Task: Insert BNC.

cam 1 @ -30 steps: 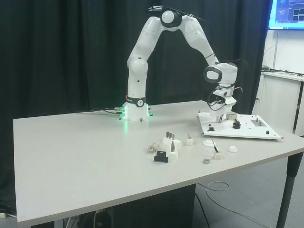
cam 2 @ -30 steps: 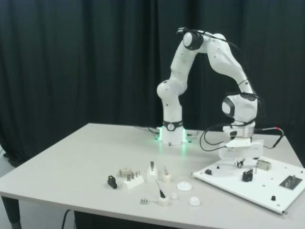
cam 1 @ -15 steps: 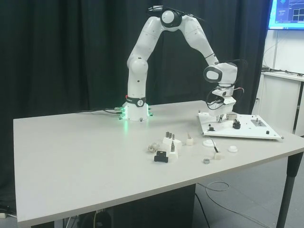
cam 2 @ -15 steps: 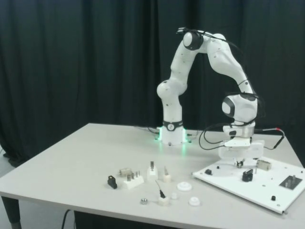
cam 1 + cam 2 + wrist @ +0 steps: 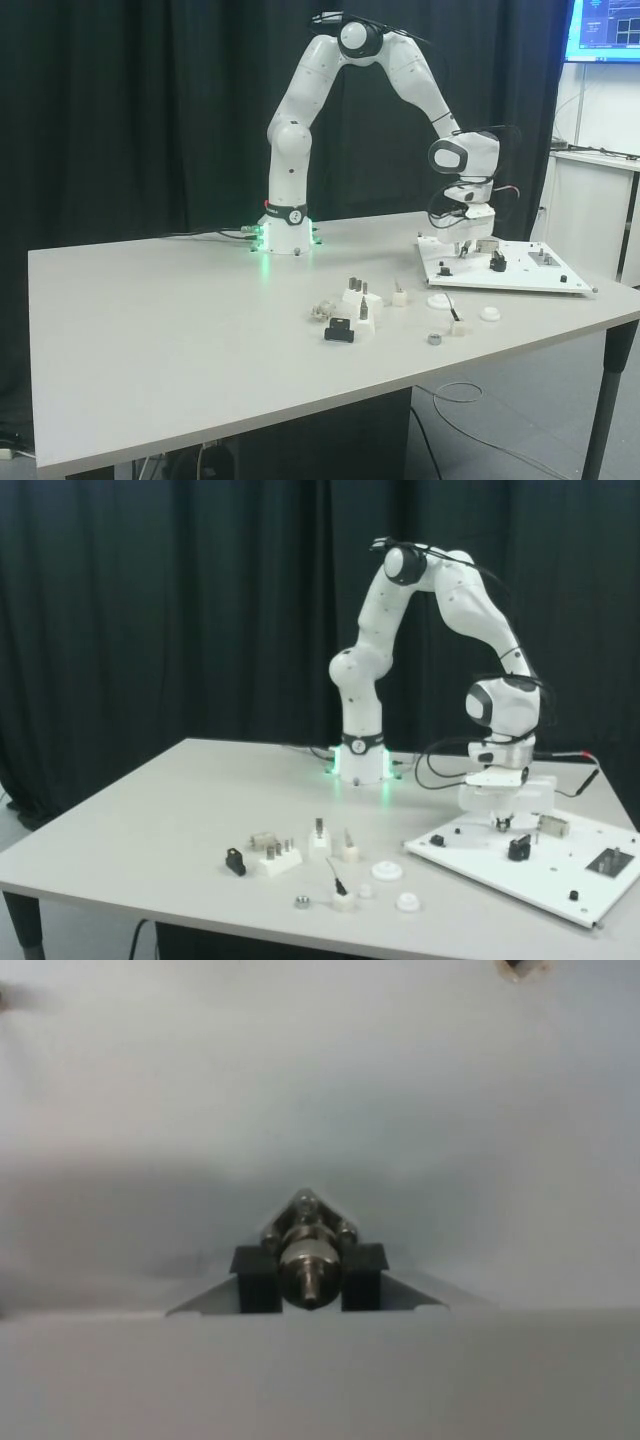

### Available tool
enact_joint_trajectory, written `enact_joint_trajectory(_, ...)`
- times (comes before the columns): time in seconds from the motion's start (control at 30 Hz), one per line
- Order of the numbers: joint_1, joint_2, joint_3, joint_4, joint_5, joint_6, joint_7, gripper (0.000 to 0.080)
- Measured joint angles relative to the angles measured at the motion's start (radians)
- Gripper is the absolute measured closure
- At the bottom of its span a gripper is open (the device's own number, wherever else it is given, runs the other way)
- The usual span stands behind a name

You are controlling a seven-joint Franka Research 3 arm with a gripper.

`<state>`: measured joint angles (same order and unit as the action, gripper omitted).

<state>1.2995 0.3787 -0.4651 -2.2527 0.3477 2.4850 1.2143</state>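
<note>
**Seating the BNC connector on the task board**

The gripper is closed on the BNC connector. In the wrist view the connector sits clamped between the two black fingers, its metal barrel and centre pin pointing away from the camera toward the white board surface. You therefore hold the part already; the step in hand is judged to be the approach and insertion.

In both room views the gripper hangs low over the near-arm end of the white task board, which lies on the desk at the arm's far reach. The mating socket cannot be identified in any view, so do not assume alignment.

To perform the step well:

1. Keep the grip force constant. The barrel is round and smooth, and it is likely to rotate or slip if the fingers relax.
2. Confirm the connector axis against the socket before descending. The wrist view shows only bare board ahead of the pin.
3. Descend slowly and straight. Side load on the centre pin could bend it.
4. Expect a bayonet fitting to need a push followed by a twist. Stop if resistance rises early.

Loose parts lie well apart on the desk and do not obstruct the path.
</note>
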Motion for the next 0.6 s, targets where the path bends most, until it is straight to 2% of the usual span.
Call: enact_joint_trajectory(0.6,0.006,0.0,-0.003,-0.004,0.0,0.008,0.13,0.0678)
